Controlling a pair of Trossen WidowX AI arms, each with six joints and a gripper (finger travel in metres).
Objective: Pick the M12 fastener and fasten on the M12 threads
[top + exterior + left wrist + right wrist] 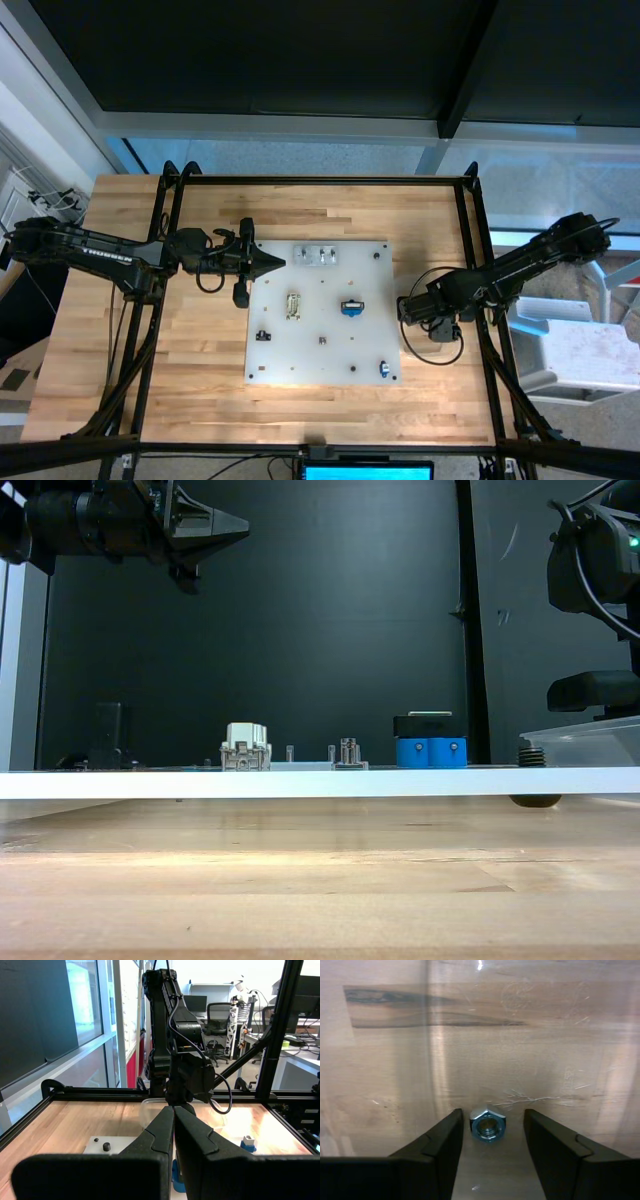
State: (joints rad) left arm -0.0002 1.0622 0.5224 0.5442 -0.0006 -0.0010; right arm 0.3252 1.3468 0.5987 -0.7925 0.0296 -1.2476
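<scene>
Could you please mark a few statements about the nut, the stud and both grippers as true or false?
1. The nut lies between the right gripper's fingers. True.
2. The right gripper is clamped on the nut. False: its fingers stand apart, with a gap beside the nut.
3. The stud is bare, with its ribs showing. True.
4. The left gripper is open. False: it is shut, held high over the white board's left side.

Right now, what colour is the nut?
The nut is silver, best in right wrist view, inside the open right tool; the left tool hangs shut over the board.
</scene>
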